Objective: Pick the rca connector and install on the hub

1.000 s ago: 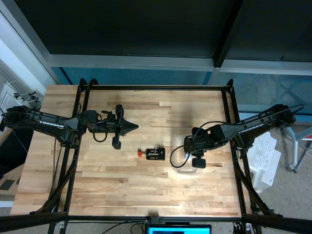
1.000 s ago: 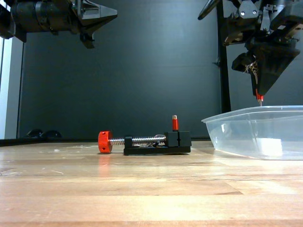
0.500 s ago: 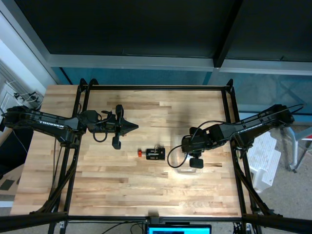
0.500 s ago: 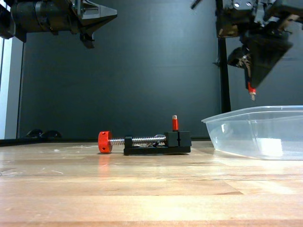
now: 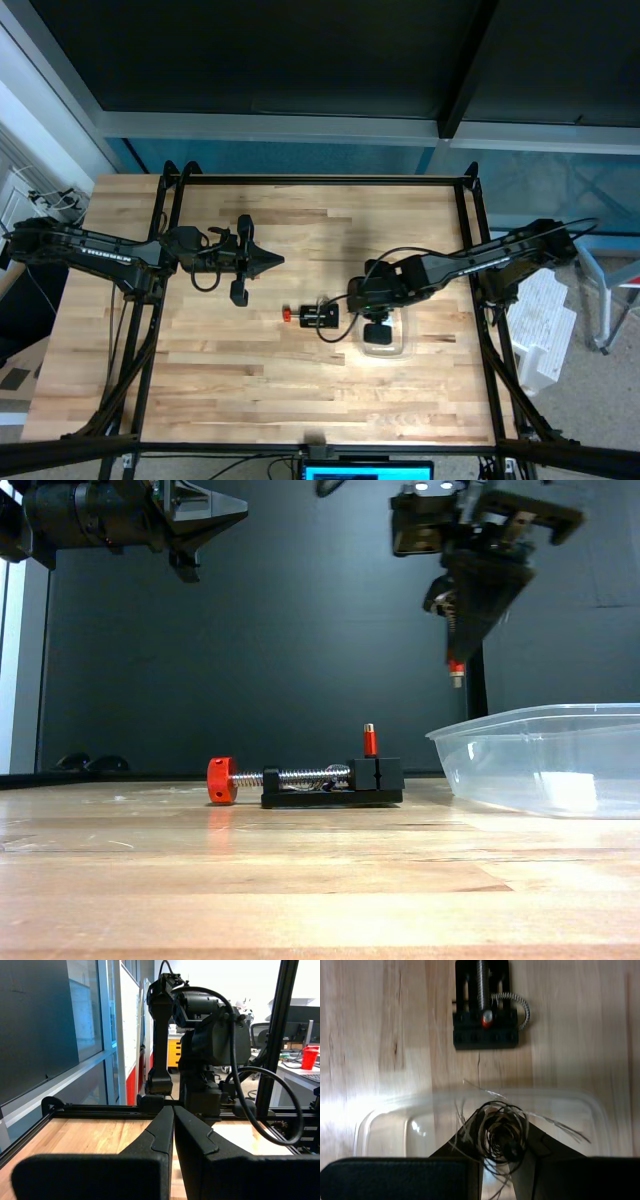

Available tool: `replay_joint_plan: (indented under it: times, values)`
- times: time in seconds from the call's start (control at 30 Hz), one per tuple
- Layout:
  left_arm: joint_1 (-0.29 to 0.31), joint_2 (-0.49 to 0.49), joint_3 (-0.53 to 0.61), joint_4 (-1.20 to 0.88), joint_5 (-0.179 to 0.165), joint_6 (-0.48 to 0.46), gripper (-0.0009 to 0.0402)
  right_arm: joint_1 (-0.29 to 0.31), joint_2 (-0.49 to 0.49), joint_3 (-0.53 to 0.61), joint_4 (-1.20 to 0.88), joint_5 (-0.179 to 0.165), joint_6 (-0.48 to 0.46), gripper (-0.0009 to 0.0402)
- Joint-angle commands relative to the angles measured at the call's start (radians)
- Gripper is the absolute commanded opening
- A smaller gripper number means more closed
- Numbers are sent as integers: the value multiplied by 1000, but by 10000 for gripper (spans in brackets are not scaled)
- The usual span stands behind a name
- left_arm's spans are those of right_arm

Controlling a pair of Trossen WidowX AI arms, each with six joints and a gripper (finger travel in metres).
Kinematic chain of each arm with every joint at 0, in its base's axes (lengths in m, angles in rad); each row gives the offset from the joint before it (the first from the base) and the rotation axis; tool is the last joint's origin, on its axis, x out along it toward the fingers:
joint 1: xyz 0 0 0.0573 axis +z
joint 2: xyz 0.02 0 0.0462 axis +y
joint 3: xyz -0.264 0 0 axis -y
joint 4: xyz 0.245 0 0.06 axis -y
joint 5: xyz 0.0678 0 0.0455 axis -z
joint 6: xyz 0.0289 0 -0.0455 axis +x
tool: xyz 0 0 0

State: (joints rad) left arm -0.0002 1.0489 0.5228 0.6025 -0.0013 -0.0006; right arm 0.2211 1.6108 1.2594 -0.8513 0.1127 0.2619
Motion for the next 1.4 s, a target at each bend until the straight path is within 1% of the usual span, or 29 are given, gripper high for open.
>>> replay_joint_plan:
  times: [0.03,0.33,0.63,1.0,1.4]
  values:
    - [0,0,0,0,0,0,0,-10,43,45,0,0,-14,4]
    - [0,0,0,0,0,0,0,-27,154,156,0,-1,-35,4]
    - [0,0,0,0,0,0,0,-40,229,225,8,0,-44,4]
    - [0,0,0,0,0,0,0,-40,259,226,34,-1,-44,4]
    - [0,0,0,0,0,0,0,-40,264,212,53,0,-47,4]
